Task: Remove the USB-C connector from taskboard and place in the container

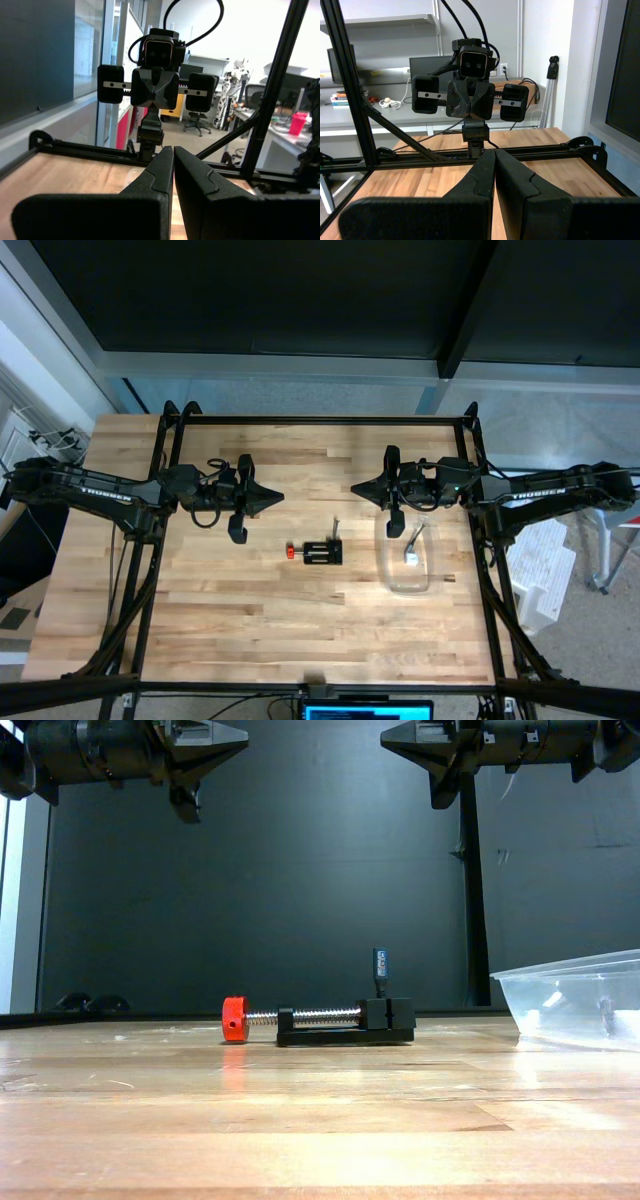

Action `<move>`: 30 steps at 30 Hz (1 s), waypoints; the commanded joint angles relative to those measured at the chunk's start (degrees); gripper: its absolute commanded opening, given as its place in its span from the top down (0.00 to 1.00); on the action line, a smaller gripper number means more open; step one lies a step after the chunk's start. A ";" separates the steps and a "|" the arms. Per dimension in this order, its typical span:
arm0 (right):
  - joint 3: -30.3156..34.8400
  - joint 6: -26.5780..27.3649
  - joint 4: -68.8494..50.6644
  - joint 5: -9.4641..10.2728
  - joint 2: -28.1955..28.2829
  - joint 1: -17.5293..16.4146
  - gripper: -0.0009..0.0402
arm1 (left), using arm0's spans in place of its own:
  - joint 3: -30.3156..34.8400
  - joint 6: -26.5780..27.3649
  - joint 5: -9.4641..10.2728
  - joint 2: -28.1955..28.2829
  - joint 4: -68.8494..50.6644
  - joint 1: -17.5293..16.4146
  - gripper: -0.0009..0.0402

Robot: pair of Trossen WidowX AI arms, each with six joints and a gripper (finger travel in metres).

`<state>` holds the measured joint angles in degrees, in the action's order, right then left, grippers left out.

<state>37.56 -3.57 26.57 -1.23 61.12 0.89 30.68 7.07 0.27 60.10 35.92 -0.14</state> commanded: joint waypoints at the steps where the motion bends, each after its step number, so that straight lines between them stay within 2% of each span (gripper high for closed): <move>1: 0.02 0.00 -0.02 -0.02 0.04 -0.02 0.98 | 0.02 -2.34 0.00 0.00 -0.20 -0.13 0.98; 10: 0.00 0.11 -0.07 -0.02 0.09 0.00 0.98 | 0.02 -5.22 0.00 0.00 -1.44 -0.15 0.98; 30: -2.23 0.94 2.08 -0.20 0.15 -0.02 0.98 | 0.02 -7.08 -0.02 0.00 -1.46 -0.15 0.98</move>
